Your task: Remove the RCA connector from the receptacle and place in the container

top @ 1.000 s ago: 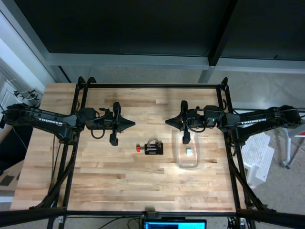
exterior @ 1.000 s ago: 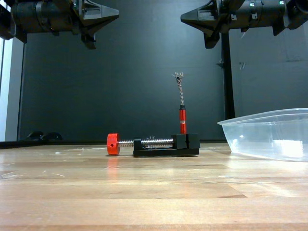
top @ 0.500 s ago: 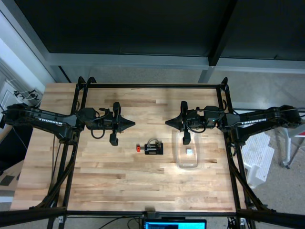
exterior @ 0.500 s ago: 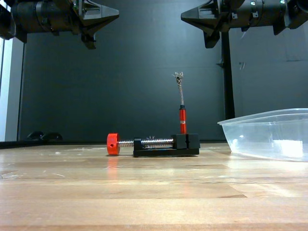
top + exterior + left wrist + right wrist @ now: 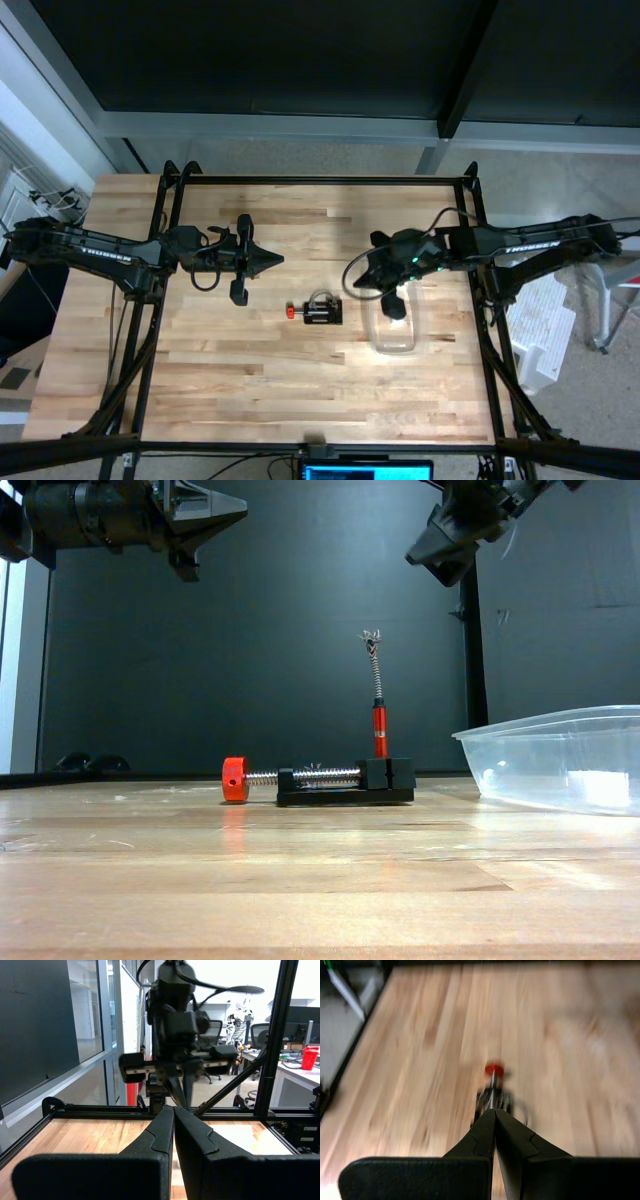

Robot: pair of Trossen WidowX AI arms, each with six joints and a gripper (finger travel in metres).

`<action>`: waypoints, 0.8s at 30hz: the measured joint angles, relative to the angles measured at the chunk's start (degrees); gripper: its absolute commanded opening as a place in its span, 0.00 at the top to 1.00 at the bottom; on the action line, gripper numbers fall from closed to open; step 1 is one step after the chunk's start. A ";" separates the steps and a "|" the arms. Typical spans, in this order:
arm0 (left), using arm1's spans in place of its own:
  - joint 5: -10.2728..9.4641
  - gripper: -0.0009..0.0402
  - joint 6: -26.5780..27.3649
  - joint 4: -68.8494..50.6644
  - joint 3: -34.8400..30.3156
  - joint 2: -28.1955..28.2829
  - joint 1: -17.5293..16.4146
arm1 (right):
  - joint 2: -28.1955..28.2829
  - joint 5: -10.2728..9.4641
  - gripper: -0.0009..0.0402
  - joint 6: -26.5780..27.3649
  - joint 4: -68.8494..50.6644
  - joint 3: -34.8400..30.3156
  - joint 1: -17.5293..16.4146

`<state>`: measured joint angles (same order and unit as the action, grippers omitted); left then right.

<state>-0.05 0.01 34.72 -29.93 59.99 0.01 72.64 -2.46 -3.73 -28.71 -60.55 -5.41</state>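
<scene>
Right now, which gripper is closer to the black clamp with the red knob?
Right. The right gripper hangs above and right of the receptacle, tilted down toward it; the left gripper hangs level, farther off to its left.

The receptacle point(image 5: 322, 311), a black block with a red knob at its left end, lies flat on the table, below and between the raised left gripper point(image 5: 278, 259) and right gripper point(image 5: 351, 282). The RCA connector point(image 5: 379, 720), a thin red-sleeved stick topped by frayed silvery braid, stands upright in its right end. The container point(image 5: 394, 348), a clear shallow tray, sits near the receptacle's right, apart from it.
</scene>
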 measured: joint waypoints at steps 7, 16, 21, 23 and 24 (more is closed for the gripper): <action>0.02 0.98 0.00 0.00 -0.02 0.00 0.00 | 9.90 6.43 0.90 -2.27 -13.79 -9.66 -2.49; 0.00 0.98 0.00 0.00 -0.02 0.00 0.00 | 20.70 9.53 0.54 -6.16 -20.70 -18.60 -2.99; 0.02 0.98 0.00 0.00 0.00 0.00 0.00 | 25.73 9.53 0.44 -6.91 -22.91 -22.53 -3.34; 0.00 0.98 0.00 0.00 -0.02 0.00 0.00 | 27.43 9.55 0.42 -6.95 -23.10 -23.67 -3.58; 0.02 0.98 0.00 0.00 -0.02 0.00 0.00 | 28.17 9.57 0.41 -6.95 -23.08 -24.04 -3.65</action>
<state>-0.03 0.01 34.72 -29.95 59.99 0.01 100.82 7.11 -10.68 -51.79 -84.60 -9.06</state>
